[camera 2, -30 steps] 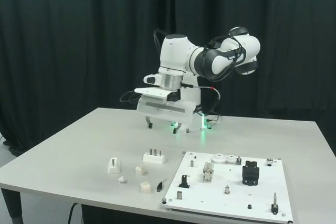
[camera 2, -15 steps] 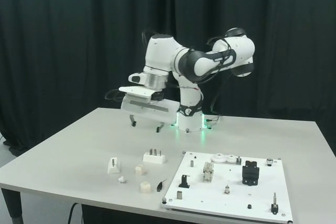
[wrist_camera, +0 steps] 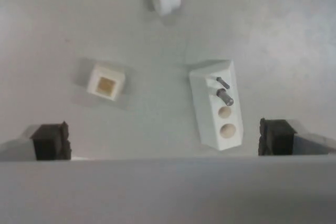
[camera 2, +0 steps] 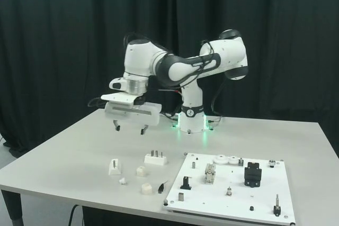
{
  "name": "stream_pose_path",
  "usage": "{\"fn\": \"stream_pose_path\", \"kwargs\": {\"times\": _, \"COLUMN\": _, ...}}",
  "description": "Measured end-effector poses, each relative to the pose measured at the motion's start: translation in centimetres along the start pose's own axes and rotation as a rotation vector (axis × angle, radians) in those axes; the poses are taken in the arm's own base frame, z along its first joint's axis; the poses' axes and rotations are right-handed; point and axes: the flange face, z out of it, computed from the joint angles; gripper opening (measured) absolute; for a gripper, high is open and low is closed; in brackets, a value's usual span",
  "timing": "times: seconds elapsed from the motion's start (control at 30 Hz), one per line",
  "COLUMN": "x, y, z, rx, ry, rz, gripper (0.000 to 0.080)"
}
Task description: Pick round peg 2.
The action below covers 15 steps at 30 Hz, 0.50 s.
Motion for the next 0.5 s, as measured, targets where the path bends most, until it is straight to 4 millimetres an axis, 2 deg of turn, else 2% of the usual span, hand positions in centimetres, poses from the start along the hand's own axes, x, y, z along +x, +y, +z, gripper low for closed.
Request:
{"fn": "stream_pose_path", "kwargs": {"times": 0.23, "x": 1.6, "y": 2.2, "z": 1.6, "rx": 0.018, "ry": -0.038, "rz": -0.052, "gripper": 0.08}}
{"fn": "stream_pose_path", "kwargs": {"times": 0.5, "x": 2.6, "y": 3.7, "z": 4.1, "rx": 0.019, "ry": -0.068, "rz": -0.097, "gripper": 0.08}}
